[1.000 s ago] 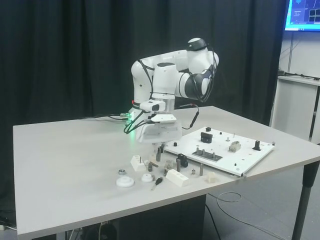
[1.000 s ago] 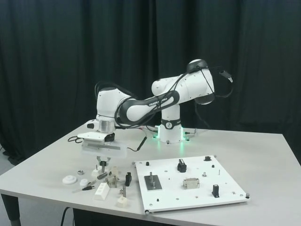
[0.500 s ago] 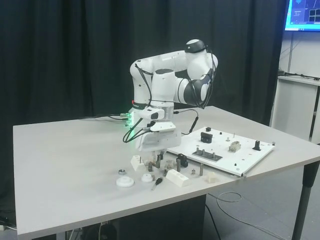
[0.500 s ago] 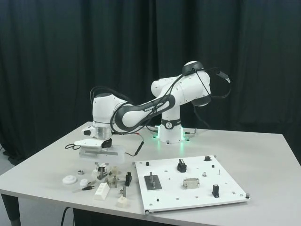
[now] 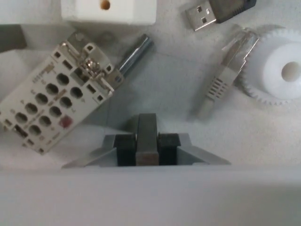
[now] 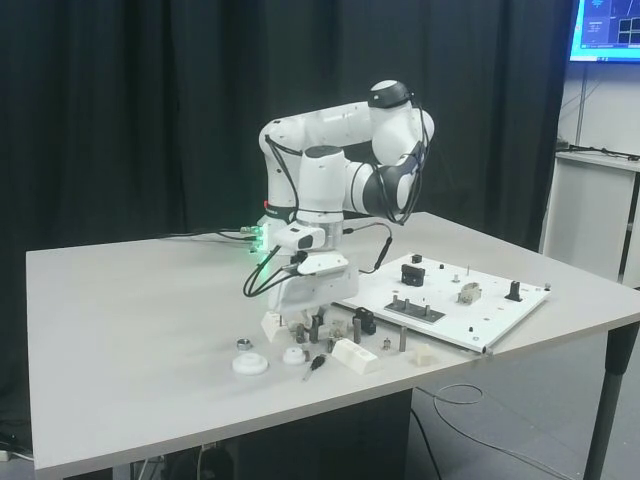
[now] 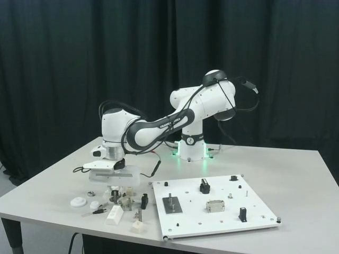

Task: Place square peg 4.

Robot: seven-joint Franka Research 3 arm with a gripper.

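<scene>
**Grey table, peg gripped above the loose parts**

Grey table [image 6: 130, 300] under black curtains. Arm [image 7: 159, 124] folded low from its base, wrist pointing down. Gripper [image 5: 147, 147] clenched on square peg 4 [image 5: 146, 134], upright among scattered parts. Connector block [image 5: 51, 101] close by, white gear [image 5: 282, 70] near, white board [image 7: 212, 209] toward 3 o'clock in second room view.
</scene>
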